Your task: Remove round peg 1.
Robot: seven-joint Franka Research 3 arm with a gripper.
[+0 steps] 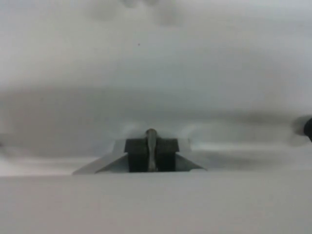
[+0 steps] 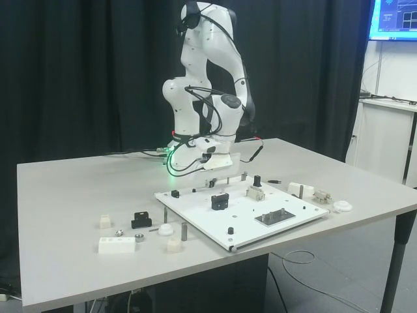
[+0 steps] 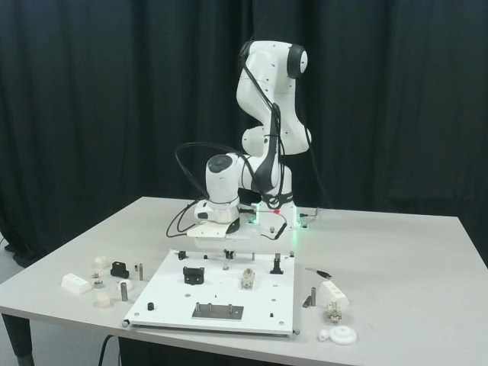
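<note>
In the wrist view my gripper point(image 1: 151, 158) hangs low over the white board point(image 1: 156, 204). Its black pads point(image 1: 136, 155) are closed from both sides on a thin grey round peg point(image 1: 151, 136) that stands upright between them. From the room cameras the gripper point(image 2: 212, 177) point(image 3: 227, 248) is at the far edge of the white board point(image 2: 195, 208) point(image 3: 221, 293), close above its surface. The peg itself is too small to make out there. Whether its lower end still sits in the board is hidden.
The board carries a black block point(image 2: 219, 201) point(image 3: 194, 274), a grey plate with two posts point(image 2: 277, 217) point(image 3: 216, 309) and other small fittings. Loose white and black parts point(image 2: 117, 244) point(image 3: 76, 283) lie beside one board edge, and more white parts point(image 2: 301, 189) point(image 3: 333, 291) beside the other.
</note>
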